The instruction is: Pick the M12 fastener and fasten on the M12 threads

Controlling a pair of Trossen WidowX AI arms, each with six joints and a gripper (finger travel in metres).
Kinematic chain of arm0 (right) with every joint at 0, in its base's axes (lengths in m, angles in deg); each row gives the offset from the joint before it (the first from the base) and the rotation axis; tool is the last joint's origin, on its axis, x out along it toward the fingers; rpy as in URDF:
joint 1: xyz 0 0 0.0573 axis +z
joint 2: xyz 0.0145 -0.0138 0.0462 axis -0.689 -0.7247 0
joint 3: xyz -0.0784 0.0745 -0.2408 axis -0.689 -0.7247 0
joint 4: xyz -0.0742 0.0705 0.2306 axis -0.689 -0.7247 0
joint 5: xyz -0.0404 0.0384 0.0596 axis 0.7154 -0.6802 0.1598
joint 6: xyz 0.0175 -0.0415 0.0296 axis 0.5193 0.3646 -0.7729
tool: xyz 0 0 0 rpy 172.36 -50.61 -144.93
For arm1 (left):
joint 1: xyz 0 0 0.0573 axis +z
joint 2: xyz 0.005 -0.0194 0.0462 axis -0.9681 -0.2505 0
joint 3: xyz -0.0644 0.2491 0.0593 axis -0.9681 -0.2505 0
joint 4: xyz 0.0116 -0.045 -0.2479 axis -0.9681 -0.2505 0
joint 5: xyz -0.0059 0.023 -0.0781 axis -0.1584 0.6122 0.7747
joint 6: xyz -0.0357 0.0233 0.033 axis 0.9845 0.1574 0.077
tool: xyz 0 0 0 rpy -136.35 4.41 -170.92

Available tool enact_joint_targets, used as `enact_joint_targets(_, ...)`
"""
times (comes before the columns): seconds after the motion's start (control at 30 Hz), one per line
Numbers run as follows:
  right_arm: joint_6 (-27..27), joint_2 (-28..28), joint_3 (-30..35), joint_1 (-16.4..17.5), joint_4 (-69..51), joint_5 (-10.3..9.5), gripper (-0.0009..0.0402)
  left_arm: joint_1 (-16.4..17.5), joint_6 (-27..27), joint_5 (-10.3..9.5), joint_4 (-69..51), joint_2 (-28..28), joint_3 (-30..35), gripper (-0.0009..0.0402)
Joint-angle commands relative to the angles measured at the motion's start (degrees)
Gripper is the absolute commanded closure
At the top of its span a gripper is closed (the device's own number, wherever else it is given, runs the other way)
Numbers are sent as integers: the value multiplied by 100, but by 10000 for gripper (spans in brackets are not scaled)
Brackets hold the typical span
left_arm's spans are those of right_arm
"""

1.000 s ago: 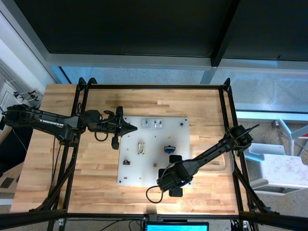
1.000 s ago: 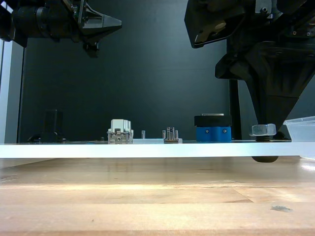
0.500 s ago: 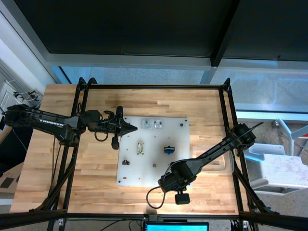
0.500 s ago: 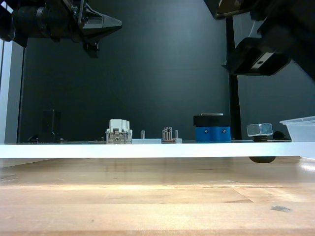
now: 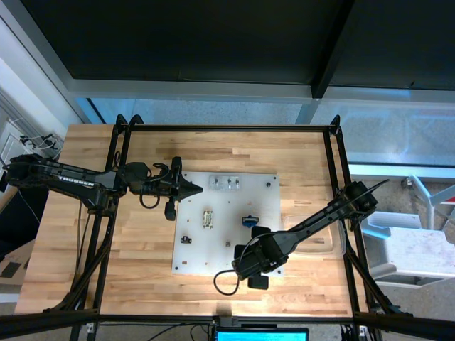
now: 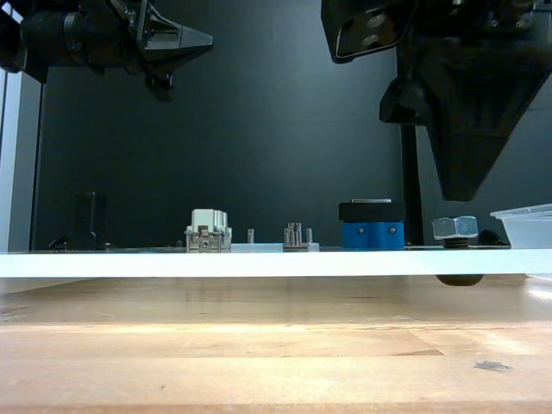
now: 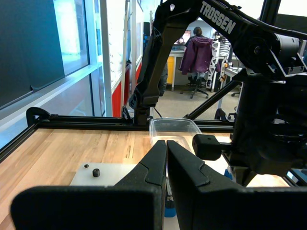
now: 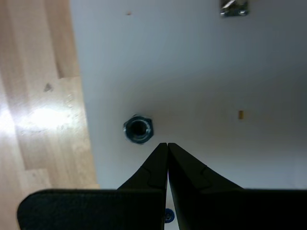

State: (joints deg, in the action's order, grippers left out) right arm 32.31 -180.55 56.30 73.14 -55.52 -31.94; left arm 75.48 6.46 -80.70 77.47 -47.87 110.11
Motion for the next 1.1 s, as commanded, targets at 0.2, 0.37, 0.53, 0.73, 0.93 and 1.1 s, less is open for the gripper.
enact_joint_targets(0.2, -9, -195, -22, 2, 160, 103, 393, 0, -2, 0, 0, -2, 2, 393)
enact_joint_targets(0.37, -11, -197, -22, 2, 192, 101, 393, 2, -2, 0, 0, -2, 2, 393)
enact_joint_targets(0.53, 199, -146, -20, 2, 184, -699, 393, 0, -2, 0, 0, -2, 2, 393)
enact_joint_targets(0.73, 505, -11, -20, 2, 22, -1213, 393, 2, -2, 0, 0, -2, 2, 393)
enact_joint_targets(0.93, 330, -7, -20, -7, 0, -708, 393, 2, -2, 0, 0, -2, 2, 393)
enact_joint_targets(1.1, 116, 20, -20, -33, 26, -245, 393, 0, -2, 0, 0, -2, 2, 393)
